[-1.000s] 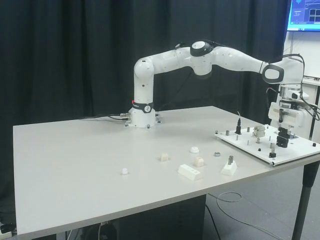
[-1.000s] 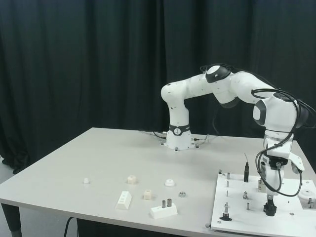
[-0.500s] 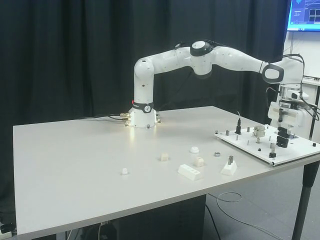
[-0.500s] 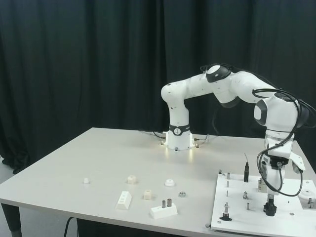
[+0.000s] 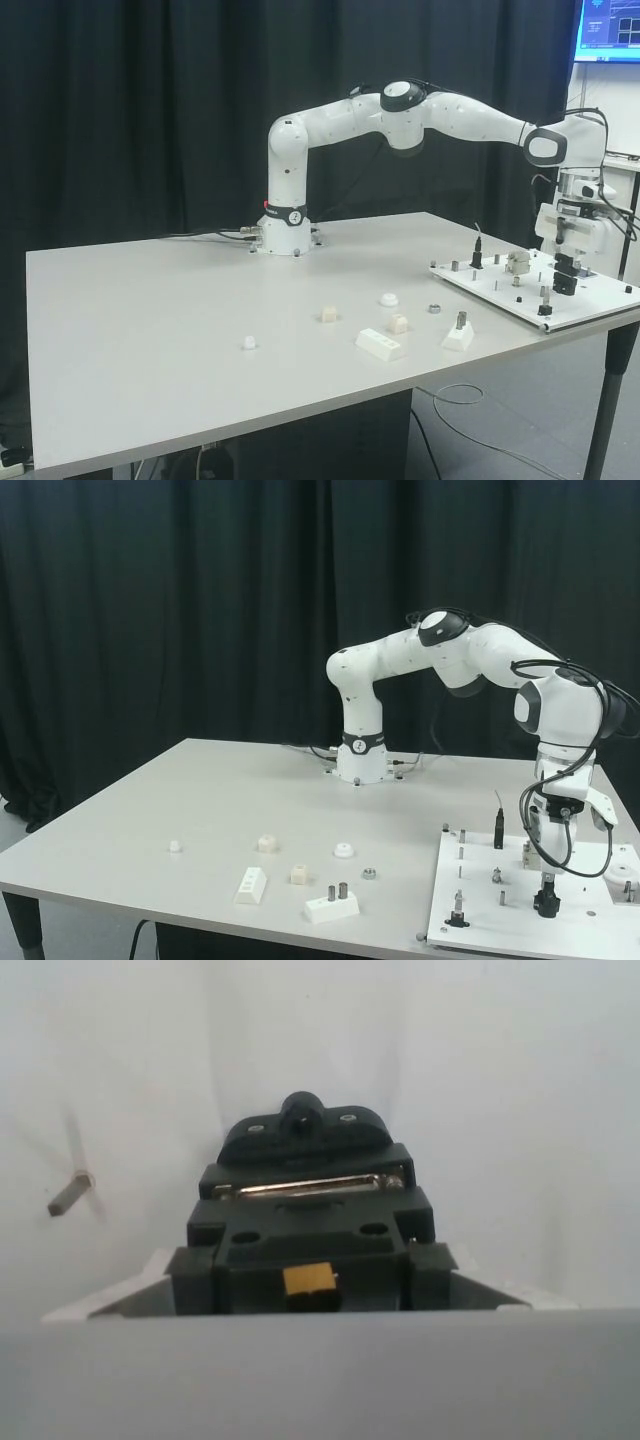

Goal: Insert D-SUB.

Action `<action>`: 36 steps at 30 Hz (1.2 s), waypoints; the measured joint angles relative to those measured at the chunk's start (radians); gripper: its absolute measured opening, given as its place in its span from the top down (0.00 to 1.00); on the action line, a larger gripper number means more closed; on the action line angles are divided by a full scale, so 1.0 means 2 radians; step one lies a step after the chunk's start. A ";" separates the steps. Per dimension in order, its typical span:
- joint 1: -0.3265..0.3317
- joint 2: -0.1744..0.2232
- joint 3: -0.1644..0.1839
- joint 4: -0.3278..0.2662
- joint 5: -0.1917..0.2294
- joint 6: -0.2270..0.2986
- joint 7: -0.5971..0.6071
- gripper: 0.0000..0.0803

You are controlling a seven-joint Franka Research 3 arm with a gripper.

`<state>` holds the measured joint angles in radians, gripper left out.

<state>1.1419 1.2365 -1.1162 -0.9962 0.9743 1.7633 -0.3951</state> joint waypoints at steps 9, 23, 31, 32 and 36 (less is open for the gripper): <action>0.002 0.000 0.001 -0.001 0.001 0.007 0.002 0.52; 0.007 0.000 0.002 -0.005 0.002 0.016 0.007 0.52; 0.008 -0.001 0.000 -0.008 0.001 0.019 0.008 0.52; 0.008 -0.001 0.000 -0.009 0.001 0.019 0.008 0.52; 0.008 -0.001 -0.001 -0.011 0.001 0.020 0.009 0.52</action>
